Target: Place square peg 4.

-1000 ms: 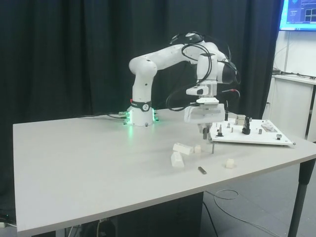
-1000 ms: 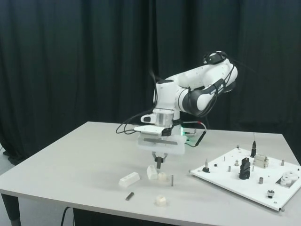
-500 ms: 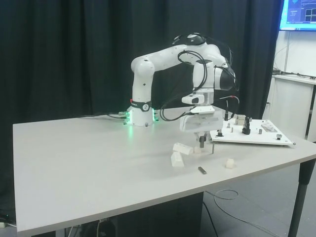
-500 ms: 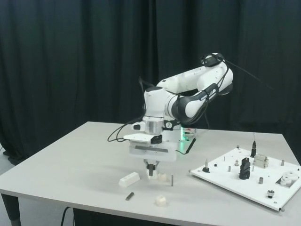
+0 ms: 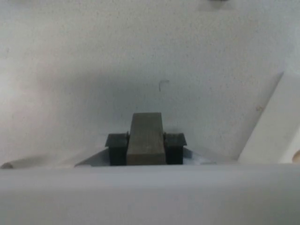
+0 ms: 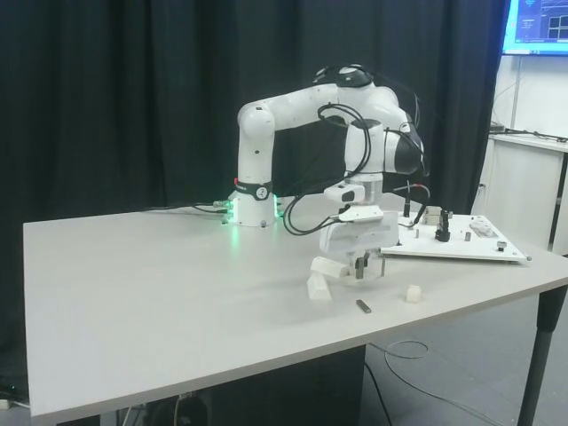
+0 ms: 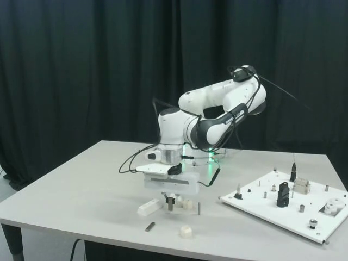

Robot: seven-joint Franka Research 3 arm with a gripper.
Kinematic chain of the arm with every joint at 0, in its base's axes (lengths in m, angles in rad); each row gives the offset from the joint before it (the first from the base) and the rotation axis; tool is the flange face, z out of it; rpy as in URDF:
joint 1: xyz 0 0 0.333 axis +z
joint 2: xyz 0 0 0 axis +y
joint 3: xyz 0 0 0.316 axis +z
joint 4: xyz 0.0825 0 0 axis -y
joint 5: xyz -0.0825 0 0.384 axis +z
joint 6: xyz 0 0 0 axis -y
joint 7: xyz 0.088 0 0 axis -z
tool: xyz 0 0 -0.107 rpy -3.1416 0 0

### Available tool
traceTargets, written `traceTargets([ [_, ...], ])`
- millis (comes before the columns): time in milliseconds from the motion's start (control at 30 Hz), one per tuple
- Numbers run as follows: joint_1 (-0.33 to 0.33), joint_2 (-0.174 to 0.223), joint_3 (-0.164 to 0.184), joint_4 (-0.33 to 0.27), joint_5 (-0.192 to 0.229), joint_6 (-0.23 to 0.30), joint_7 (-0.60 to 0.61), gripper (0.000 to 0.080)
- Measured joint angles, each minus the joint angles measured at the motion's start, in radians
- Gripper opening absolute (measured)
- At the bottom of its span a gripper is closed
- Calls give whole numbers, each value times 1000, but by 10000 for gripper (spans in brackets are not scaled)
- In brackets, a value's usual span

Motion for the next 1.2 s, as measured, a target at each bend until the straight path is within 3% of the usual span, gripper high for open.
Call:
traceTargets([
  [567, -52, 13, 20, 50, -1, -39, 0, 155],
  [1200, -76, 18, 39, 77, -2, -43, 0, 155],
])
